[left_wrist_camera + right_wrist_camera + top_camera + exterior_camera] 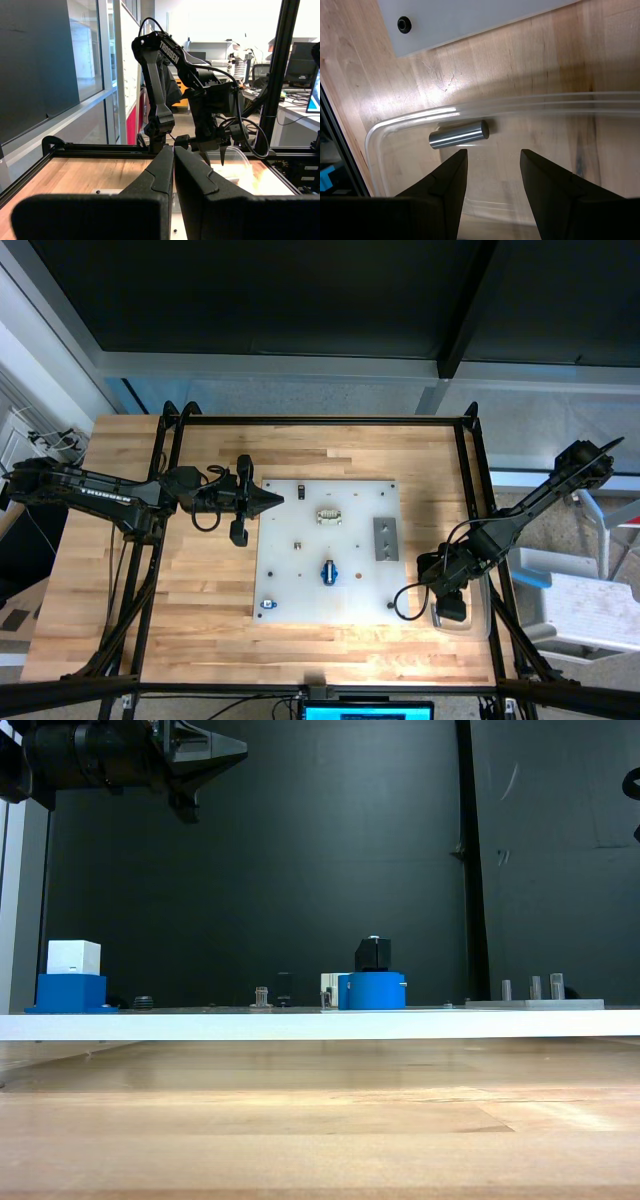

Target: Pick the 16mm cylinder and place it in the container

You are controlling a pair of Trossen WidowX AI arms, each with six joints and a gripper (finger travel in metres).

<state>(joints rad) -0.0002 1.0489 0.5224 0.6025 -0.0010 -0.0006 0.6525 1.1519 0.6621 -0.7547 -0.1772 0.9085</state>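
Silver-grey metal, the cylinder (459,135) lies on its side inside the clear container (530,104), near a rounded corner, so the placing looks done. The right gripper (492,156) hangs just above it, jaws spread and empty. The left gripper (173,150) is parked high by the white board (300,580), jaws pressed together, over a pale wooden table (200,580) before a dark wall (330,840).

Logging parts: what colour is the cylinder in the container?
Cylinder: silver-grey, best in right wrist view. Right gripper above container, left gripper high at board edge.
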